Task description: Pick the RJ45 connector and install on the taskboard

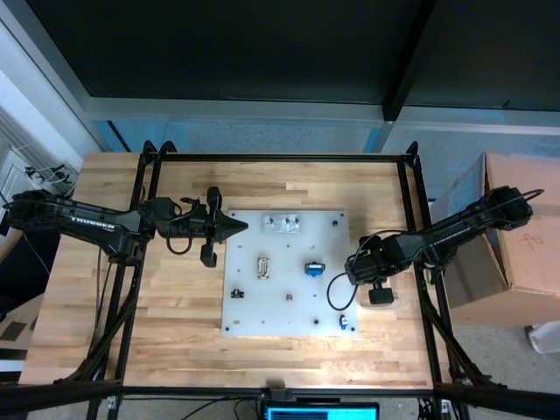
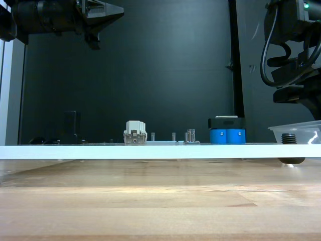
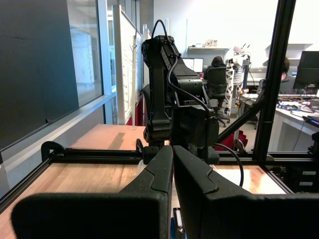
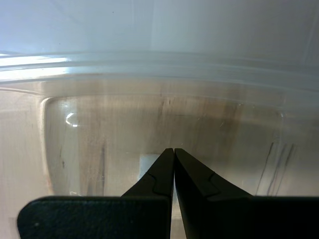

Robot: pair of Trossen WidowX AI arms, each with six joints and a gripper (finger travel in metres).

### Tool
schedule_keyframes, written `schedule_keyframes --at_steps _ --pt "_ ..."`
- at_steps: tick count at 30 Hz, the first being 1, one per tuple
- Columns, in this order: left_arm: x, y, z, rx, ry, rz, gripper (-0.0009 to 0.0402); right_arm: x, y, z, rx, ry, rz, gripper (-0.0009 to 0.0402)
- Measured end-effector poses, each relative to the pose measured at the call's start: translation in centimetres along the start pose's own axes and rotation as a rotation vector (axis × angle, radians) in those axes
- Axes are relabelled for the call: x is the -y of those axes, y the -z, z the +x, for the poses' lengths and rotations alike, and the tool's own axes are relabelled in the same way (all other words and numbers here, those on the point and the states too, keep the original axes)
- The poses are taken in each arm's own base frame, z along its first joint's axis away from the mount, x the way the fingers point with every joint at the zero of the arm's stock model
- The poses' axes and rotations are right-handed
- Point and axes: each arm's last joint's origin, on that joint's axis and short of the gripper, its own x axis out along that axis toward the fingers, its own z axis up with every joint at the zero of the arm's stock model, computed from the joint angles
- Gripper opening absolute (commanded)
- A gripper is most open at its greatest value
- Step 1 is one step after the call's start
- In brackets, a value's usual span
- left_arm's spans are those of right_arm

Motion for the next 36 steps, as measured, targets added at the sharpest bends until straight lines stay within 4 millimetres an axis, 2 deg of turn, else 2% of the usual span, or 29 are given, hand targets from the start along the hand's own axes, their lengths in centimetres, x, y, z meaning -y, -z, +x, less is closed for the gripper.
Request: schedule_keyframes --at_steps 8,15,26,31,36 --pt "0.0 0.0 0.0 0.0 0.0 0.0 0.0001 0.0 0.1 -0.4 -0.01 -0.009 0.0 0.0" --pt "0.0 0.0 0.0 0.0 0.0 0.0 0.0001 -0.1 -1.5 -3.6 0.033 -0.015 -0.022 0.0" --pt "0.0 0.0 0.0 0.0 0.0 0.0 0.0001 -0.5 -4.5 -9.5 0.227 -0.053 -0.011 0.0" --pt "0.0 0.0 0.0 0.0 0.0 0.0 0.0001 -0.5 -4.9 -10.8 0.271 -0.059 -0.009 0.0" --pt "0.0 0.0 0.0 -0.001 0.0 0.0 0.0001 -0.5 -4.9 -10.9 0.27 -0.059 -0.009 0.0"
